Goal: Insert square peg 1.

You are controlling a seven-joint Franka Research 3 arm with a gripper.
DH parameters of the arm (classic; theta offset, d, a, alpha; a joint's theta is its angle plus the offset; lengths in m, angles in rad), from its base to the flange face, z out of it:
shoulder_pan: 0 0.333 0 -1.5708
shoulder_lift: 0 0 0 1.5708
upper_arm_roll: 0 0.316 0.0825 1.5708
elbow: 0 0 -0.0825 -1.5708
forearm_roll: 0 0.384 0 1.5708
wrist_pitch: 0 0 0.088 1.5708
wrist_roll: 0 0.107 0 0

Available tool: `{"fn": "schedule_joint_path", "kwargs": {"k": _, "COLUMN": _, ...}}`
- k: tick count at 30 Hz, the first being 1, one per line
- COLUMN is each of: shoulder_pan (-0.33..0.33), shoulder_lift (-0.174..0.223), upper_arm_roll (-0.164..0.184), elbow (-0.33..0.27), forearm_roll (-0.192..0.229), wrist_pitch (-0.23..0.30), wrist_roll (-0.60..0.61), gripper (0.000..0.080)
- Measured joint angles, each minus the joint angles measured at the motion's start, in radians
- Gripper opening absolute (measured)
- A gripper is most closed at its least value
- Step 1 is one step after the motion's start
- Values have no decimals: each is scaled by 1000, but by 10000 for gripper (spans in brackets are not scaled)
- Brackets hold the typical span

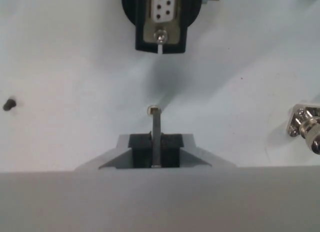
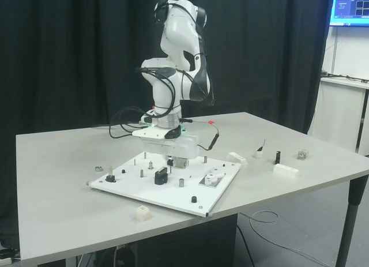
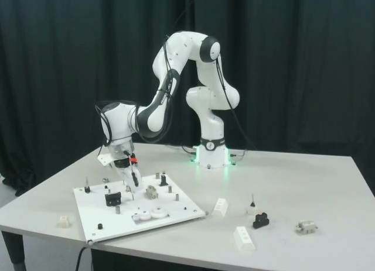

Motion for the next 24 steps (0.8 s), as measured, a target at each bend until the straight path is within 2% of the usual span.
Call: {"fn": "schedule_joint_path", "kwargs": {"k": 24, "shoulder_pan": 5, "shoulder_lift": 10, "upper_arm_roll": 0, "elbow": -1, "forearm_roll": 0, "wrist_pitch": 16, "wrist_roll": -7, "gripper": 32}}
